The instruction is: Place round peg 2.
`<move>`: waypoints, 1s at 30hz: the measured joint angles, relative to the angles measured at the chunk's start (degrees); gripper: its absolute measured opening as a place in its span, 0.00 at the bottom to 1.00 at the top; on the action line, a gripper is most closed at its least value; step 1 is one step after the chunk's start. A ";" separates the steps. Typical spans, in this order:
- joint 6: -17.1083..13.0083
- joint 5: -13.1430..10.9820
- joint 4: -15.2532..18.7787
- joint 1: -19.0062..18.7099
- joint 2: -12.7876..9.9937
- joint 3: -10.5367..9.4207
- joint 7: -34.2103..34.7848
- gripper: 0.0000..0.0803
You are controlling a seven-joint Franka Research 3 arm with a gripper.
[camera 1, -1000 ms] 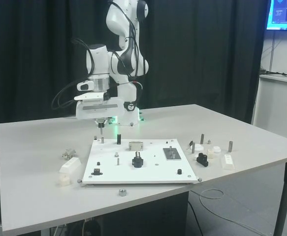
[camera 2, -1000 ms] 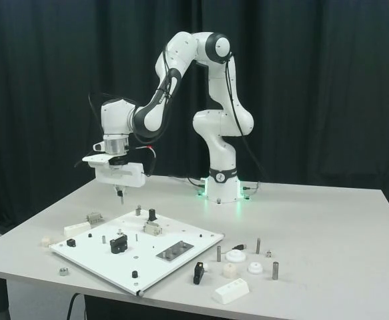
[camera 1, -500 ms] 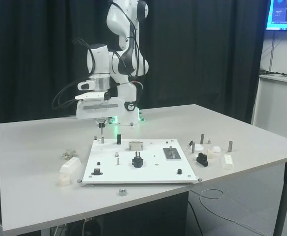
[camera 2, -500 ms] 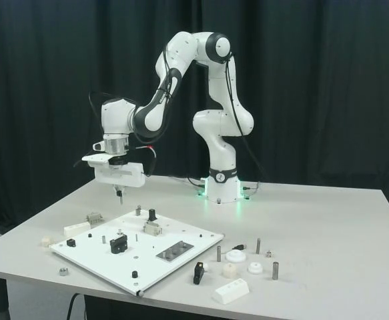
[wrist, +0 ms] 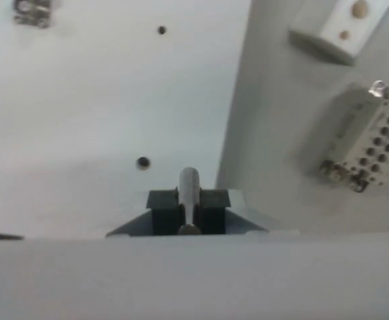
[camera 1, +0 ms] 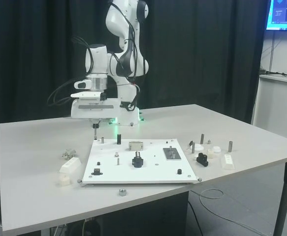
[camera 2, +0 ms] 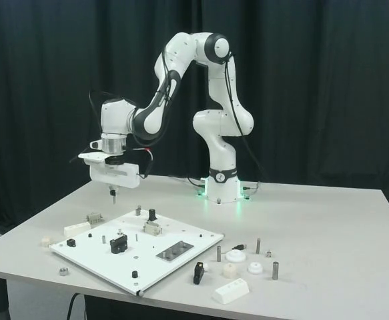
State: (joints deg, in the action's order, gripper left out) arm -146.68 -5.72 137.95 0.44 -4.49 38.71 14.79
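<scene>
**Peg held above the board's far corner**

The end effector (wrist: 189,212) pinches round peg 2 (wrist: 188,190) upright between its black fingers (wrist: 164,208). It hangs above the white board (camera 1: 133,169), over the board's corner nearest the arm's base, clear of the surface. A grey multi-pin connector (wrist: 367,143) lies on the table (camera 1: 35,147) just beside that board edge.

The white, glossy, round-shelled robot arm (camera 2: 211,127) has black bands at its joints and a black circular cap on its topmost joint. Black cables (camera 1: 59,93) loop out from the wrist, beneath which a flat white rectangular gripper body (camera 1: 89,107) carries two small black square fingers (wrist: 164,210). The arm's rounded white base (camera 2: 222,190), bolted to the grey desk (camera 2: 327,227), glows green along its bottom edge.
</scene>
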 joint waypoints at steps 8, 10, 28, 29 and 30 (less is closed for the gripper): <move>-2.60 0.07 0.03 0.29 -1.81 1.17 -0.22 0.08; -3.08 0.06 0.03 0.54 -2.43 1.28 -0.22 0.08; -8.31 -4.74 -0.64 1.33 -9.36 0.96 -1.01 0.08; -8.47 -5.46 -0.79 1.33 -9.78 0.85 -1.17 0.08; -8.62 -6.16 -0.93 1.33 -10.17 0.75 -1.30 0.08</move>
State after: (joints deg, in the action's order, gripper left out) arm -155.30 -11.87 137.01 1.78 -14.66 39.47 13.49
